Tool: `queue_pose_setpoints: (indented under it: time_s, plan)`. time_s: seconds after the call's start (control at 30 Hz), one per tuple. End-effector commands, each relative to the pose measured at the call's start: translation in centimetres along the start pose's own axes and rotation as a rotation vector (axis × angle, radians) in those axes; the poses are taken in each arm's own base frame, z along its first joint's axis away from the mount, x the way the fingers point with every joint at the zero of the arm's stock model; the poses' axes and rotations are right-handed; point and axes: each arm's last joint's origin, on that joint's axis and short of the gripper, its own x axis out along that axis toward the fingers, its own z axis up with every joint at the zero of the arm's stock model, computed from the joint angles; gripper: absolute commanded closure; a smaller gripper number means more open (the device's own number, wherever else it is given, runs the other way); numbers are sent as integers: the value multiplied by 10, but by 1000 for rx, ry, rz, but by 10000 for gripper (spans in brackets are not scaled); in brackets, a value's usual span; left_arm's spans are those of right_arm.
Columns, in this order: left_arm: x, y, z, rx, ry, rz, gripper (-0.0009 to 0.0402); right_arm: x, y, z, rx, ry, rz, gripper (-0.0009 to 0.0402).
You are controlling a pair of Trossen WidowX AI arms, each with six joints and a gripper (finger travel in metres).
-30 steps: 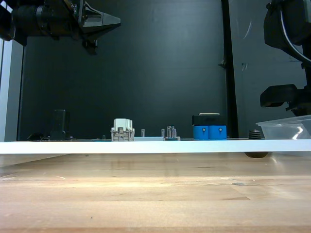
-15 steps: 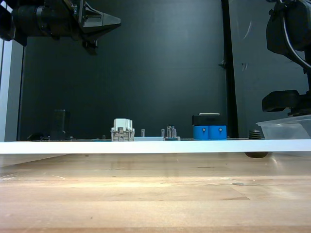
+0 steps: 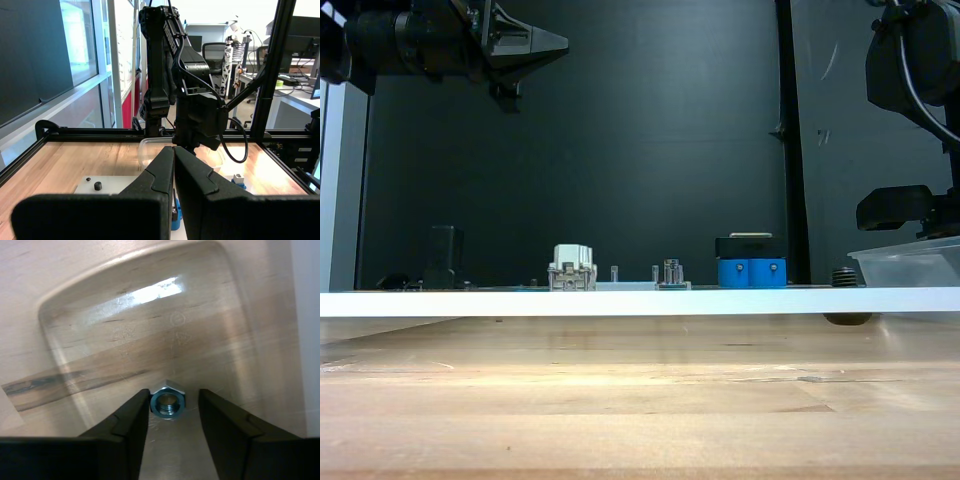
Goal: Pick the M12 fastener and fasten on the M12 threads
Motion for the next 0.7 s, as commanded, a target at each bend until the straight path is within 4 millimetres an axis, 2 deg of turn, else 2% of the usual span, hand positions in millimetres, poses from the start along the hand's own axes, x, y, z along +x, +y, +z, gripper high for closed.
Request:
queue_pose_setpoints:
  time_s: [0.03, 0.23, 0.43, 0.7]
  plan:
    - [0, 0, 0, 0, 0, 0, 393, 0, 0, 0, 0, 1, 3, 296]
    - [0, 0, 0, 0, 0, 0, 393, 0, 0, 0, 0, 2, 4, 339]
    - [0, 0, 0, 0, 0, 0, 393, -1, 0, 0, 0, 0, 1, 365]
    - [0, 0, 0, 0, 0, 0, 393, -31, -4, 3, 0, -4, -4, 370]
